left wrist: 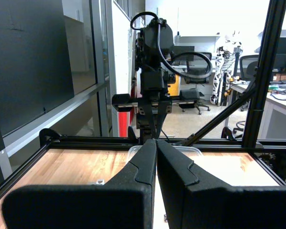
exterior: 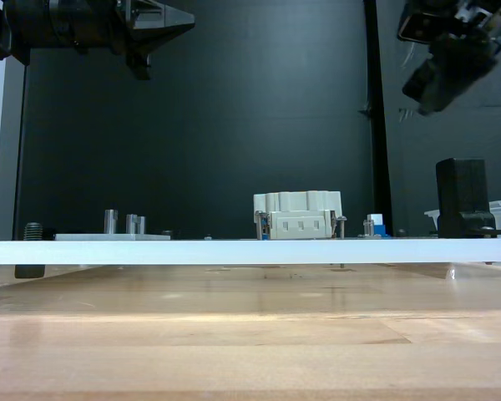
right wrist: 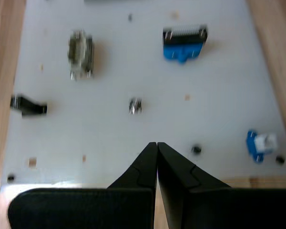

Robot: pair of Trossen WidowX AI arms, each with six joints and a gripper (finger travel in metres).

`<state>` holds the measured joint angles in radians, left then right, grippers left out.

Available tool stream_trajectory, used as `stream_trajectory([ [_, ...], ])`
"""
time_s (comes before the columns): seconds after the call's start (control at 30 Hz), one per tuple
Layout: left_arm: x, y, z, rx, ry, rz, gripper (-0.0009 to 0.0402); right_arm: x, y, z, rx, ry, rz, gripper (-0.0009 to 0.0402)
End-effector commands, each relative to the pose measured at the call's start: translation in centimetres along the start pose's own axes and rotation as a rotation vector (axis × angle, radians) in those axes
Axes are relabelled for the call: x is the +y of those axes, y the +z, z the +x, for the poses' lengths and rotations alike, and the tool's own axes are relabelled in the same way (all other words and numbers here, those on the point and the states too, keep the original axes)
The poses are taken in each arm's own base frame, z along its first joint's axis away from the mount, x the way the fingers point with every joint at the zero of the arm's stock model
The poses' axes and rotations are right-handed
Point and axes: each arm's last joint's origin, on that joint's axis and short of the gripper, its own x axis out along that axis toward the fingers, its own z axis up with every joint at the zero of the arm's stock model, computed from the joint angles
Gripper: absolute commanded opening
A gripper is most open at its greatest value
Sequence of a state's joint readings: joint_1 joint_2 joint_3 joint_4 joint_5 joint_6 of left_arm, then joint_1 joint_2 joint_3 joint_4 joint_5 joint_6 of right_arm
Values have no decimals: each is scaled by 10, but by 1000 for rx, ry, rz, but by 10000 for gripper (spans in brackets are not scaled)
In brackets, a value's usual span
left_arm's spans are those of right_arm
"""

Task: Pick the 16mm bar and install on taskboard

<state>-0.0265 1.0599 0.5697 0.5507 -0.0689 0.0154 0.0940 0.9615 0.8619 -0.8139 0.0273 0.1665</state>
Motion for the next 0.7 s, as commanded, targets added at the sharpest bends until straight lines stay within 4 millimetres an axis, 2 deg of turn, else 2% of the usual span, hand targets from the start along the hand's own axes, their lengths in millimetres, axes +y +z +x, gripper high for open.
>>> stream_trajectory([
  [0.03, 0, 0, 0, 0, 0, 0, 0, 4, -6, 0, 55, 0, -6, 0],
  [0.43, 0, 0, 0, 0, 0, 0, 0, 21, -32, -4, 286, 17, -72, 0],
  [0.7, 0, 0, 0, 1, 0, 0, 0, 29, -42, -6, 373, -4, -121, 0],
])
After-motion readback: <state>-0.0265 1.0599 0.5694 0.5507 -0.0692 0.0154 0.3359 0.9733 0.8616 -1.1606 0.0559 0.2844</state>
